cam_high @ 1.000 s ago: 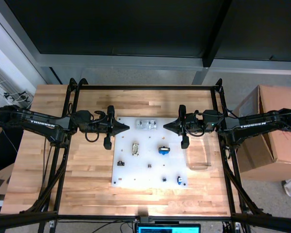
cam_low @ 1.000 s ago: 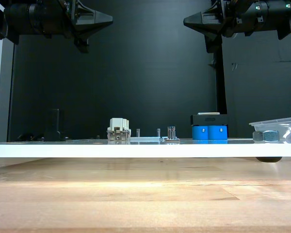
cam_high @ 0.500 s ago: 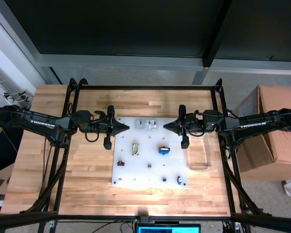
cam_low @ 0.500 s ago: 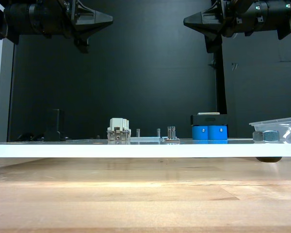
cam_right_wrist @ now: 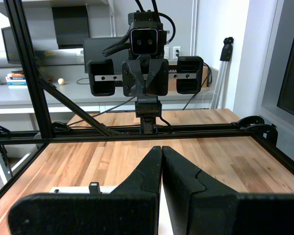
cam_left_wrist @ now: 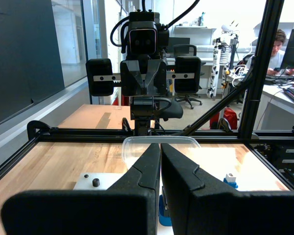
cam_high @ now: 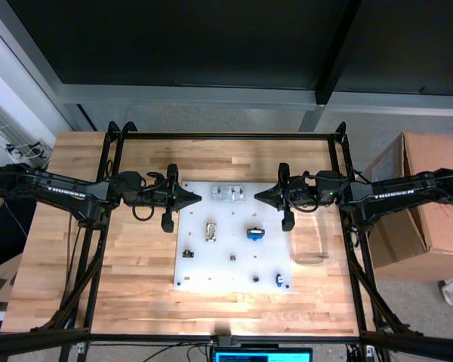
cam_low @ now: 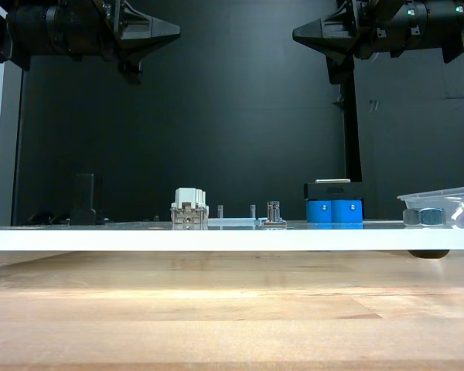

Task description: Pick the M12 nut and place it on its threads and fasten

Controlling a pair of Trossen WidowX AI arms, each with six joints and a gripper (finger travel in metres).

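The M12 nut [cam_low: 423, 216] is seen on its stud at the near right edge of the white board [cam_high: 192, 271]. In the low view it sits down at board level, and none of the stud's black ribs are visible beneath it, so it is judged to be run fully down. It appears there to lie within the clear tray [cam_high: 309, 260], but the high view shows it on the board and the tray lying beside the board with no nut in it. The nut is touched by neither gripper.

The right gripper [cam_high: 257, 196] is held high above the board's far right part, well apart from the nut, pointing inward. Its fingers are pressed together with nothing between them, as the right wrist view confirms. The left gripper [cam_high: 199, 197] is held at a matching height above the board's far left part, facing the right one, and is likewise closed on nothing.

Over the past second nothing has been moved: the nut is found in the same place, and both arms are kept in the same raised, mirrored pose. From this stillness, with the nut seated and released, the fastening step is judged to be finished or very nearly so. How tight the nut is cannot be told.
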